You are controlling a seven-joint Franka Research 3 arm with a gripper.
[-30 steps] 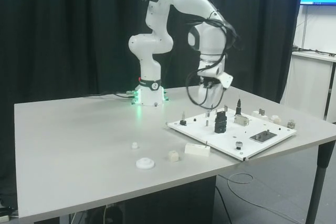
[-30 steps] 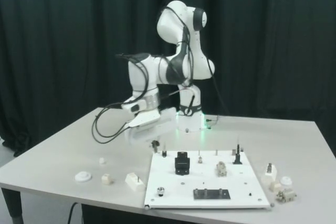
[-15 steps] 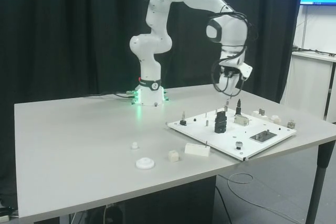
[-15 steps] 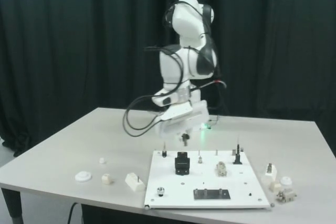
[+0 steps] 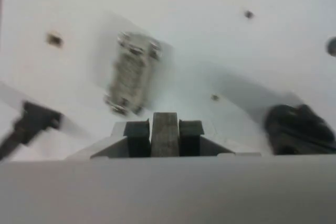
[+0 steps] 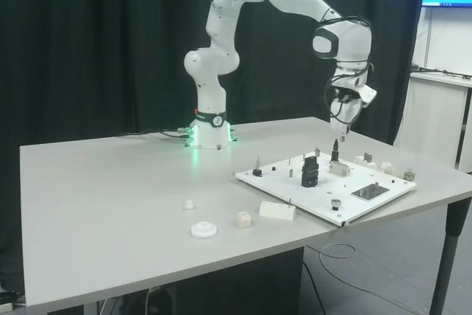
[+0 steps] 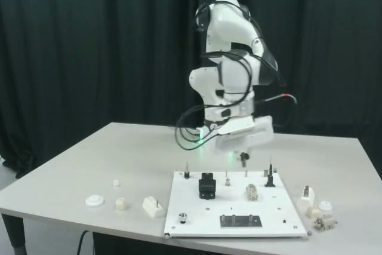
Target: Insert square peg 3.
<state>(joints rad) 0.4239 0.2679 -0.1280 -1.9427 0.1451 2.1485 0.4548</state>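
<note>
My gripper (image 5: 165, 130) is shut on a grey square peg (image 5: 165, 142), clamped upright between the two black fingers (image 5: 137, 134). In the room views the gripper (image 6: 344, 135) (image 7: 243, 158) hangs a short way above the back part of the white board (image 6: 313, 195) (image 7: 197, 213), with the peg pointing down. Directly below in the wrist view lies a grey connector block (image 5: 132, 72) mounted on the board. No square hole shows in the wrist view.
A black fixture (image 6: 309, 170) (image 7: 206, 184) and a black post (image 7: 270, 177) stand on the board near the gripper. Loose white parts lie on the table beside the board: a disc (image 6: 203, 230), a small cube (image 6: 243, 218) and a block (image 6: 276, 210). More small parts (image 7: 316, 210) lie past the board's other side.
The arm has swung across the board from its near corner to above its back part, rising a little, with the peg still held.
</note>
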